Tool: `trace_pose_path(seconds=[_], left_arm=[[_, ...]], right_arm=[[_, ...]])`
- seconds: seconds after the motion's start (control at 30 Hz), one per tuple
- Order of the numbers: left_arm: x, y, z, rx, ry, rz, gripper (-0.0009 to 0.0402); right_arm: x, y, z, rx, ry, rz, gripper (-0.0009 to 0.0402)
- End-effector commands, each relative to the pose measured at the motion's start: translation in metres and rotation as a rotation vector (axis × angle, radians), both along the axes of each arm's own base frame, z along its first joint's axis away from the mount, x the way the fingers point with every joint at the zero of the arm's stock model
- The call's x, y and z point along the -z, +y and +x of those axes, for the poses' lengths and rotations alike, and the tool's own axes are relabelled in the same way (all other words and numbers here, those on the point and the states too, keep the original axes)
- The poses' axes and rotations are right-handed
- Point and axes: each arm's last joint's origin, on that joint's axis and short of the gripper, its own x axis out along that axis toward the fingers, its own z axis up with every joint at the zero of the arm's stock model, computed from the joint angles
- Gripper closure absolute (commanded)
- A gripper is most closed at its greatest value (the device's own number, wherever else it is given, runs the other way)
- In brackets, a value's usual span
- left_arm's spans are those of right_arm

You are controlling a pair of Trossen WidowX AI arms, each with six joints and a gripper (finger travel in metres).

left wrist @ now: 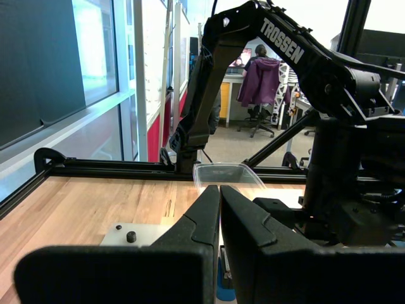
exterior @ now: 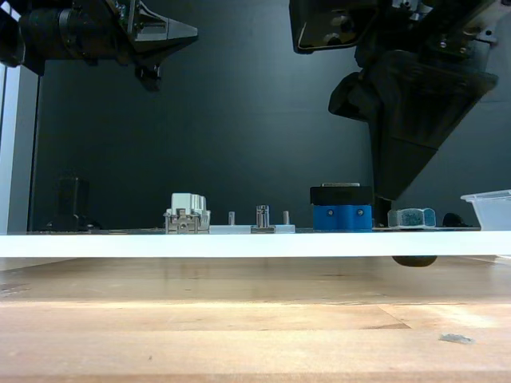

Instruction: Pick the M12 fastener and fasten on the M12 threads

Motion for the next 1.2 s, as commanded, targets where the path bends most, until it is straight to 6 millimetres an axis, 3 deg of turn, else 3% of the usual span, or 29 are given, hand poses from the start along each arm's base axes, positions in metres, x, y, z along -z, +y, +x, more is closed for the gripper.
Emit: trace_pose_path(seconds=[0.03, 0.67, 0.77, 0.97, 1.2], left_arm=[[0.0, 0.0, 0.0, 0.0, 0.0, 0.0, 0.0393], [0.0, 0.0, 0.0, 0.0, 0.0, 0.0, 0.0393], [0.0, 0.0, 0.0, 0.0, 0.0, 0.0, 0.0393], [0.0, 0.0, 0.0, 0.0, 0.0, 0.0, 0.0393], [0.0, 0.0, 0.0, 0.0, 0.0, 0.0, 0.0393]], right_arm=[[0.002, 0.001, -0.001, 0.009, 0.018, 0.029, 0.0393], [0.008, 0.006, -0.004, -0.014, 0.032, 0.078, 0.0393], [0.008, 0.008, -0.003, -0.028, 0.036, 0.129, 0.0393], [0.005, 0.019, -0.002, -0.197, 0.122, 0.424, 0.0393], [0.003, 0.016, -0.005, -0.184, 0.124, 0.369, 0.0393]])
